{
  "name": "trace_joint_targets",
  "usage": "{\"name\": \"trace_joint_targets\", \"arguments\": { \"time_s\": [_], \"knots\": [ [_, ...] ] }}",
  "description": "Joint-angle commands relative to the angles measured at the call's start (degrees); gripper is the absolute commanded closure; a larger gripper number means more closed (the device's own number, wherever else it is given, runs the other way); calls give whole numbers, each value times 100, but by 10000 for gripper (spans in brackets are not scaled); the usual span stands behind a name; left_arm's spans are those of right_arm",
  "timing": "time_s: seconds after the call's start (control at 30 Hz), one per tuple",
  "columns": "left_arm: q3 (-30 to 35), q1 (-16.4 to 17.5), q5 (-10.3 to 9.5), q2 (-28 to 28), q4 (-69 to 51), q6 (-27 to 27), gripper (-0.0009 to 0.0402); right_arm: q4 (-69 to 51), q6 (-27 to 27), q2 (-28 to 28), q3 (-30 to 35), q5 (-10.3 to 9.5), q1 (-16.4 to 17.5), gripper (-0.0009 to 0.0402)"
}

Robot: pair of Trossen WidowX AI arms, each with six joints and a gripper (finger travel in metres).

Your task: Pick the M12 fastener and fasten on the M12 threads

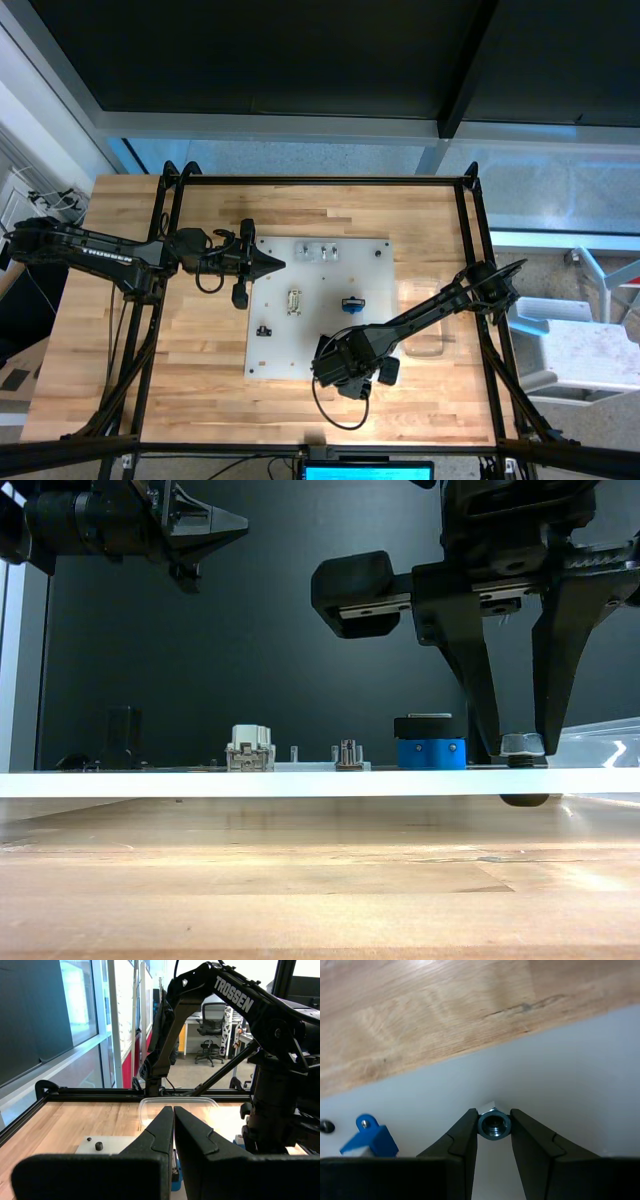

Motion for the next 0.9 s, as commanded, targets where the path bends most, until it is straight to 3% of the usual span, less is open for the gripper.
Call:
{"name": "trace_joint_targets", "arguments": {
  "time_s": [0.03, 0.6, 0.9],
  "knots": [
    [0, 0, 0, 2, 2, 2, 393, -33, 675, 9, -11, 2, 0, 370],
    [0, 0, 0, 2, 2, 2, 393, -15, 4693, 9, -11, 2, -11, 370],
    [0, 0, 0, 2, 2, 2, 393, -7, 7580, 9, -11, 2, -15, 370]
  ]
}}
